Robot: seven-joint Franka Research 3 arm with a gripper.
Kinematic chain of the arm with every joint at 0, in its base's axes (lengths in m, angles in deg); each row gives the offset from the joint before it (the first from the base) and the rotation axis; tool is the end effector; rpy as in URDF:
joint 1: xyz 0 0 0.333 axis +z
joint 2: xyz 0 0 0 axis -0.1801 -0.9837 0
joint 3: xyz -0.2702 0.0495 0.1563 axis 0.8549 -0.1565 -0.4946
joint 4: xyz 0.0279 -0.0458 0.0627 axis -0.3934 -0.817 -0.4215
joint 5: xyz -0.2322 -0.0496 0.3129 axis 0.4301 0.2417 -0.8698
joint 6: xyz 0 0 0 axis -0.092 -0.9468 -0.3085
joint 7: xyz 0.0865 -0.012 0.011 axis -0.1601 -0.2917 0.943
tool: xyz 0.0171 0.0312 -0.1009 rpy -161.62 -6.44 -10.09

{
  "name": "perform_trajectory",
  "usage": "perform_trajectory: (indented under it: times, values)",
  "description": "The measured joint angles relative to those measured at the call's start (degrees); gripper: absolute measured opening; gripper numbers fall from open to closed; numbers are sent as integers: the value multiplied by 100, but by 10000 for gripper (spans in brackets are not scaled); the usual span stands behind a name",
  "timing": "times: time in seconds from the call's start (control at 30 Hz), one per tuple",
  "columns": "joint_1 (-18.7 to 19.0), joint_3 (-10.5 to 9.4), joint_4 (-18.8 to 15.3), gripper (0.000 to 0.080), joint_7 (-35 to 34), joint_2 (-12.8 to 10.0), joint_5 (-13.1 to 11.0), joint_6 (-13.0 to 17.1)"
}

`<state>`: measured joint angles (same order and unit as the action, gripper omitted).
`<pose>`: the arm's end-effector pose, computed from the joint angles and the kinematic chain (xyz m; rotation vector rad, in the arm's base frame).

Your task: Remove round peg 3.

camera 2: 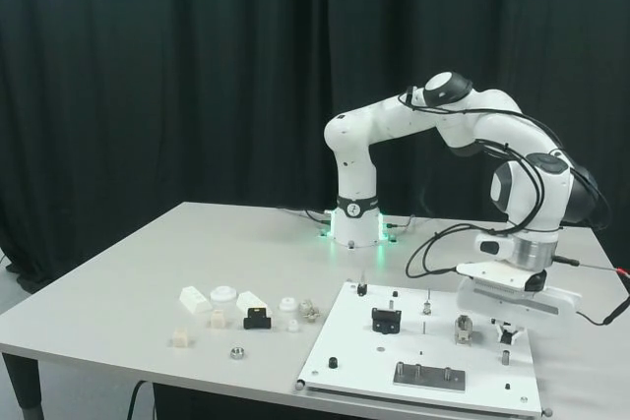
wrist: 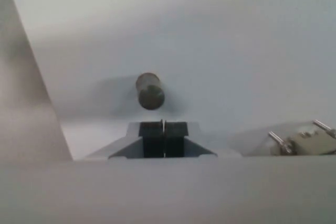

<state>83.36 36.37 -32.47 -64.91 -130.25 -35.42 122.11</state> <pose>0.6157 0.4035 0.2344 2.6755 -1.4509 0.1100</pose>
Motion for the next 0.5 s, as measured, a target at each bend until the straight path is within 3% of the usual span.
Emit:
perform_trajectory:
  times: [0.5]
  values:
    - [-38, 174, 142, 1, 0, 76, 0, -308]
